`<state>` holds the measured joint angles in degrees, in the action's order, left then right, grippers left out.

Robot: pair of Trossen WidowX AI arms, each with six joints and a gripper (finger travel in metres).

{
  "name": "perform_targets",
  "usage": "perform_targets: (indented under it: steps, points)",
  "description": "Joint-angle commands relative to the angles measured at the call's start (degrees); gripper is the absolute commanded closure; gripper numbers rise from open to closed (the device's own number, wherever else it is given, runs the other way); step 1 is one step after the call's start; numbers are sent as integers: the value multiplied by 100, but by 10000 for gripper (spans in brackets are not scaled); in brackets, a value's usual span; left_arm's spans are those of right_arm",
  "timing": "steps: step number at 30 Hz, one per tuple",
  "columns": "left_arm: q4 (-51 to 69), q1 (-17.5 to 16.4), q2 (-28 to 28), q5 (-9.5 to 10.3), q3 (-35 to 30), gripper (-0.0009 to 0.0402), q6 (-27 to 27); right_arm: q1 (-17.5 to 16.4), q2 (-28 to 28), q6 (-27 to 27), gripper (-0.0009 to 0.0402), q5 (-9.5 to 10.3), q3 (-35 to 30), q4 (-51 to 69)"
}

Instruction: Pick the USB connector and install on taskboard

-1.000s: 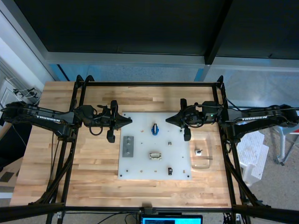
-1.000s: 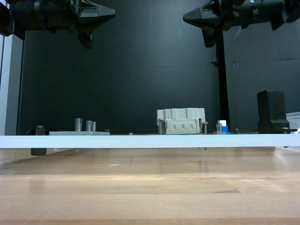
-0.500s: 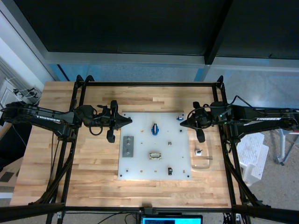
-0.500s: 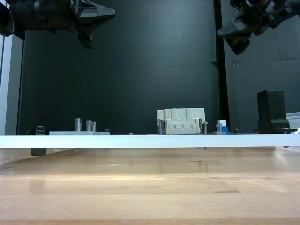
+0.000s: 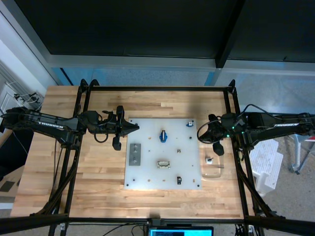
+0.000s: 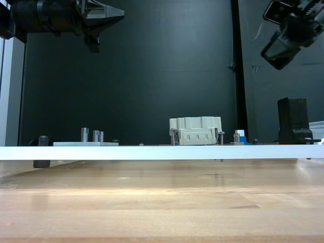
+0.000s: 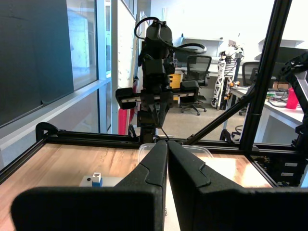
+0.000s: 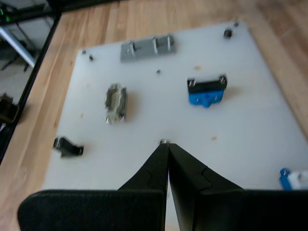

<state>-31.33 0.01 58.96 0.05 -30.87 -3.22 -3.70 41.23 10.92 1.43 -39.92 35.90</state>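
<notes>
Pick pending; I'm hovering right claw (image 8: 167,144) and left claw (image 7: 167,143), both pressed together, over opposite edges of large white holed taskboard (image 5: 147,167); next needing spreading above tiny black blocky USB connector (image 5: 179,180).

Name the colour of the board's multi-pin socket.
Socket: beige, clearest in low view. Left gripper and right gripper hover shut over opposite taskboard edges.

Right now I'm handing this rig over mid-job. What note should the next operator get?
Left pincer: shut, empty, parked high over the left edge of the taskboard.
Right pincer: shut, empty, high by the taskboard's right edge, tilted down at it.
USB connector: sits untouched near the taskboard's near edge.
Done: nothing picked yet.
Left: open a pincer, grasp the connector, install it.
</notes>
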Motion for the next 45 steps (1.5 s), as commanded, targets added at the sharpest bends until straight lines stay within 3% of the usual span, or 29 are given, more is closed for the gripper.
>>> perform_targets:
  steps: [1,2,13,22,24,28,35,39,45]
  points:
    - [-2,-2,0,-2,0,393,0,-243,24,17,394,-444,-308,715]
    - [-2,0,2,-2,0,393,0,-313,24,26,393,-531,-409,962]
    - [-2,0,2,-2,0,393,0,-1075,68,540,393,-627,-949,2983]
    - [-2,0,0,-2,0,393,0,-2114,385,1366,393,-649,-1005,3482]
    - [-2,0,2,-2,-2,393,0,-2323,468,1582,393,-787,-1003,3499]
    - [-2,-2,2,-2,0,393,0,-2645,629,2011,393,-863,-1003,3506]
    - [-2,-2,2,0,0,393,0,-2931,951,2208,392,-1266,-977,3499]
    - [-2,0,2,-2,-2,393,0,-3032,1078,2240,362,-1266,-870,3477]
    - [-2,0,2,-2,0,393,0,-3187,1279,2472,279,-1292,-737,3233]
